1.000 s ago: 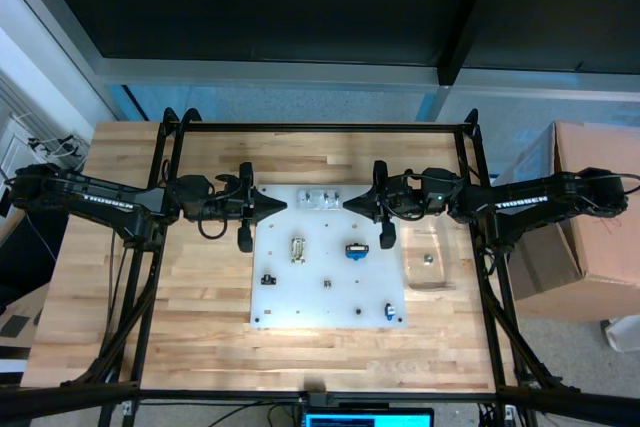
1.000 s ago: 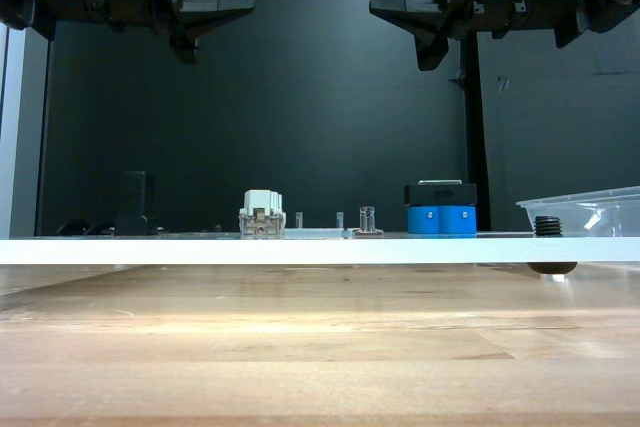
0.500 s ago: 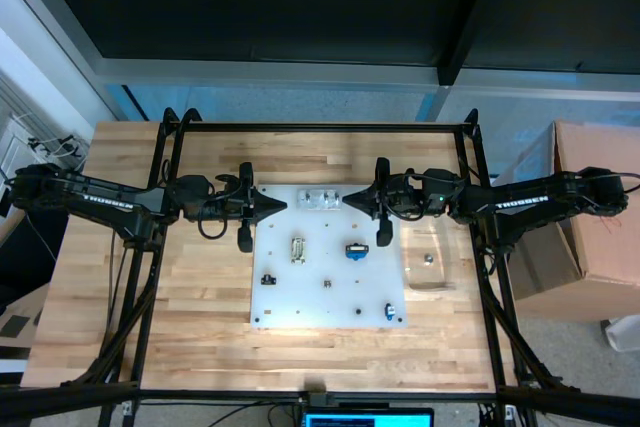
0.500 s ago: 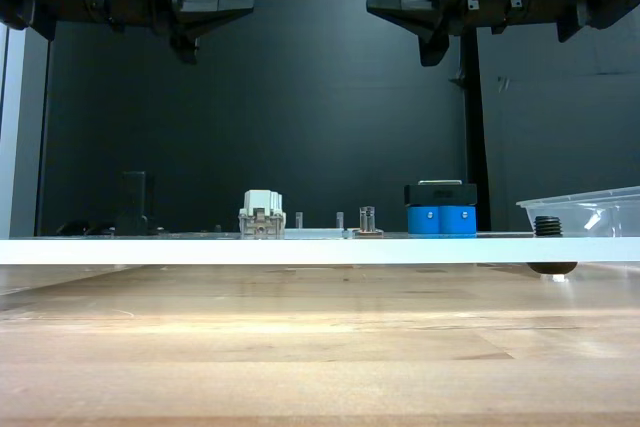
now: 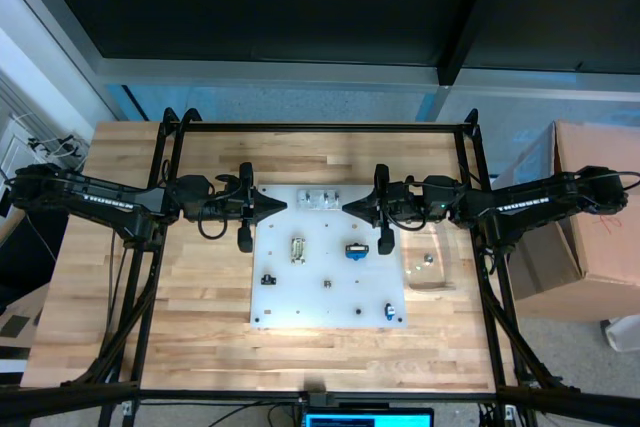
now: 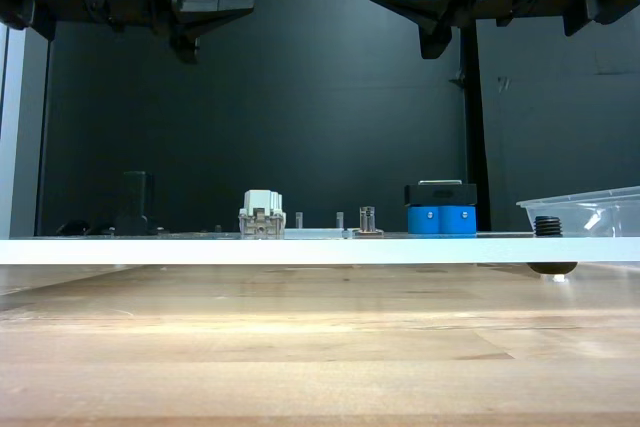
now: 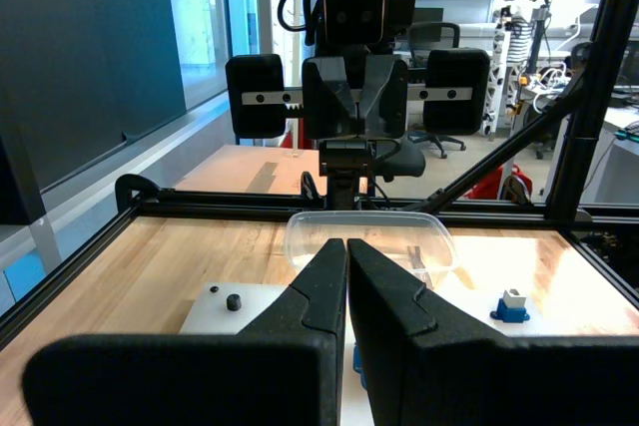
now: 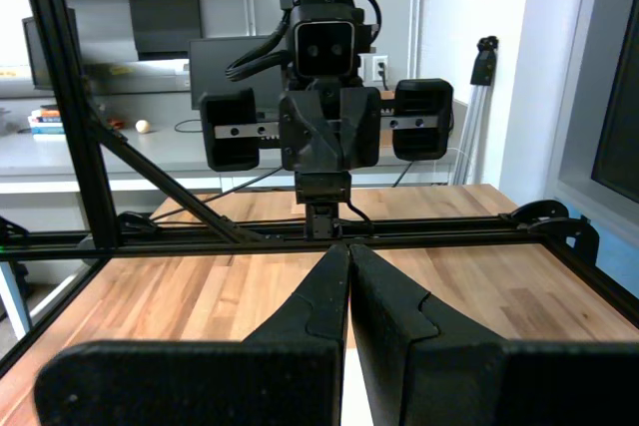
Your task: Unfasten the M12 nut and place it in the container
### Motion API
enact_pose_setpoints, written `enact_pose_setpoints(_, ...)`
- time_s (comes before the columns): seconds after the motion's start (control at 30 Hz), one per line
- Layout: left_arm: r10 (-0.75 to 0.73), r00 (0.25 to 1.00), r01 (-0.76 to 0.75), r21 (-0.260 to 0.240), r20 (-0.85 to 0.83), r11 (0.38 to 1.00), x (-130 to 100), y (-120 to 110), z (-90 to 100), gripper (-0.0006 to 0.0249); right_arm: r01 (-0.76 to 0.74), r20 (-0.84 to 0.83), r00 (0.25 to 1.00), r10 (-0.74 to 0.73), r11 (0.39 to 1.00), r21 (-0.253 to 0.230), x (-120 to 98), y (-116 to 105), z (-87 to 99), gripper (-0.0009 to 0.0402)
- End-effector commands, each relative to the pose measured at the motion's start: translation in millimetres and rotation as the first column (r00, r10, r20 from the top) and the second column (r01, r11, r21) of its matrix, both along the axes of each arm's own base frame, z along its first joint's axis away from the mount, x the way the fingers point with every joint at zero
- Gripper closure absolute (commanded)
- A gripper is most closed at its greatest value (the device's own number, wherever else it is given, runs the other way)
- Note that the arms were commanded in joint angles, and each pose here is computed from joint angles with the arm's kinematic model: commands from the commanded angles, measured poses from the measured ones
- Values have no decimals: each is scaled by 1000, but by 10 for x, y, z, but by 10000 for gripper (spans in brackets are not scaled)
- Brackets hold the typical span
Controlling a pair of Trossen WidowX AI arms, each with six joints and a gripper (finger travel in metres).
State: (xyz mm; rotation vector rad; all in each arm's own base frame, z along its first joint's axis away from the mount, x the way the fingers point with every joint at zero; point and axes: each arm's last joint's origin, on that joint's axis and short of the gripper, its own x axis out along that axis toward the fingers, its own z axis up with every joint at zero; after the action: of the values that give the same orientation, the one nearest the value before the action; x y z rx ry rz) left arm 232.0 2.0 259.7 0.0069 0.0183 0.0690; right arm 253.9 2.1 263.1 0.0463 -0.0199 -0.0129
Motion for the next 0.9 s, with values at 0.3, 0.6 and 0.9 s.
enact_pose_setpoints(0.3,0,1000,0,0,0,1000,0,0,0,243,0,-1,1000,0,1000,1,2,4,0,393)
enact_pose_setpoints(0.6,0,1000,0,0,0,1000,0,0,1,243,0,-1,1000,0,1000,-2,2,4,0,393)
enact_pose_setpoints(0.9,0,1000,0,0,0,1000,0,0,0,243,0,-32,999,0,1000,-2,1,4,-29,393)
